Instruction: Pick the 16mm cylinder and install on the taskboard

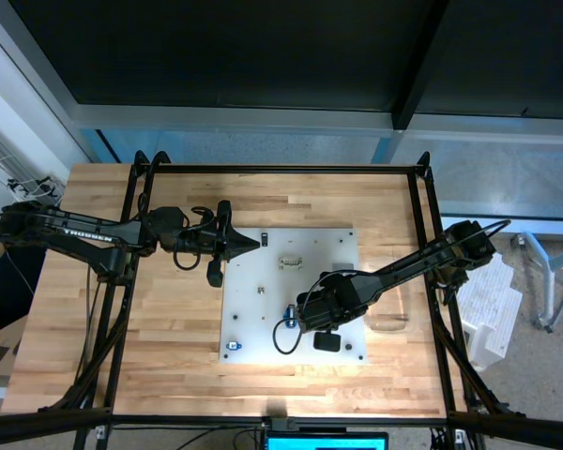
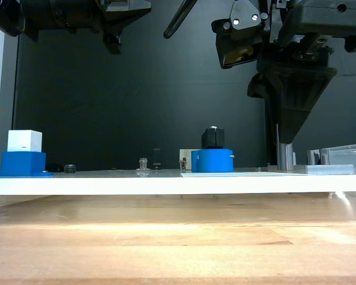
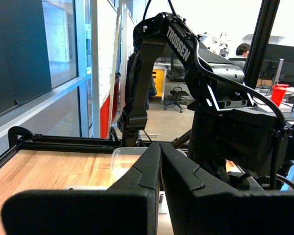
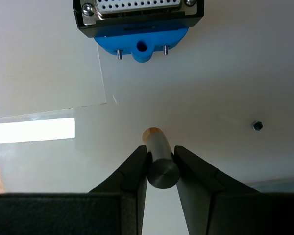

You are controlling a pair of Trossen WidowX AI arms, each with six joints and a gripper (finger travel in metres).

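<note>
My right gripper [image 4: 159, 152] is shut on the 16mm cylinder [image 4: 160, 161], a short grey metal peg held upright between its fingers. In the low view the cylinder [image 2: 283, 156] reaches down to the surface of the white taskboard [image 1: 263, 323]; I cannot tell whether its lower end sits in a hole. It stands just in front of the blue connector [image 4: 139, 41], which in the high view [image 1: 289, 312] lies beside my right gripper [image 1: 307, 317]. My left gripper [image 1: 253, 244] hangs shut and holding nothing over the board's far left corner.
A clear plastic tray [image 1: 394, 319] lies right of the board. A beige connector [image 1: 289, 262] sits at the board's far side, and a blue block topped with a white cube [image 2: 24, 155] at its near left corner. A black frame rings the wooden table.
</note>
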